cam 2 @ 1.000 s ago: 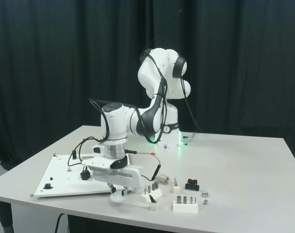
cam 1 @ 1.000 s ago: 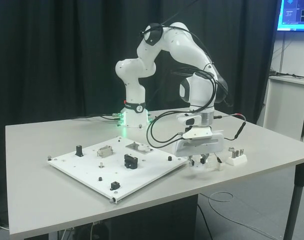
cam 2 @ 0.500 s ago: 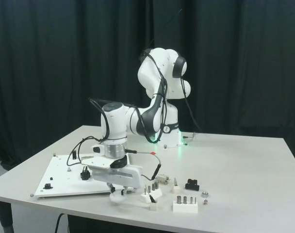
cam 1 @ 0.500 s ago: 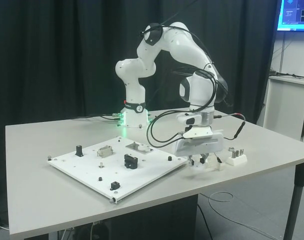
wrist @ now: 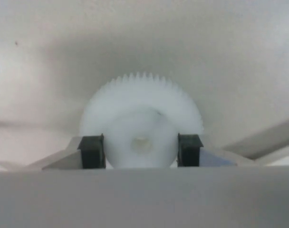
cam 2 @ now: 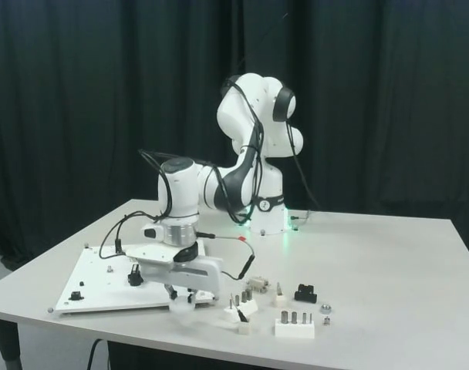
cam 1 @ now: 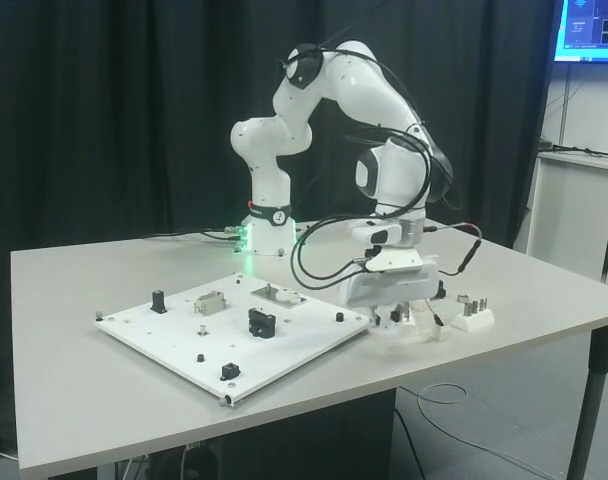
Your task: Insert large gear.
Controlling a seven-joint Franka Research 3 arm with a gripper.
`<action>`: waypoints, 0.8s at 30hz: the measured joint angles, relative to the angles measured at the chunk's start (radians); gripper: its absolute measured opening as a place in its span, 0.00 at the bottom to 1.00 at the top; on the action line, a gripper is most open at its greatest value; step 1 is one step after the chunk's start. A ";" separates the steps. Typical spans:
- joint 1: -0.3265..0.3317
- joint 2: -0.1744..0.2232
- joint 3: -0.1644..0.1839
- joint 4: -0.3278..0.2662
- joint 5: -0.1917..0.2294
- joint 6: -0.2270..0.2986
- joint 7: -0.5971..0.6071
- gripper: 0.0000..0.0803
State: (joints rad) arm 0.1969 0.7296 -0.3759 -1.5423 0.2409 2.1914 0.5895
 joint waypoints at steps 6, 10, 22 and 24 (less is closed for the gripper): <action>-0.014 -0.027 0.000 -0.009 -0.036 -0.045 -0.023 0.41; -0.023 -0.051 0.000 -0.025 -0.058 -0.070 -0.040 0.41; -0.045 -0.148 0.000 -0.139 -0.103 -0.087 -0.115 0.41; -0.047 -0.165 0.000 -0.161 -0.106 -0.086 -0.129 0.41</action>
State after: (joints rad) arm 0.1498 0.5643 -0.3761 -1.7036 0.1348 2.1050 0.4604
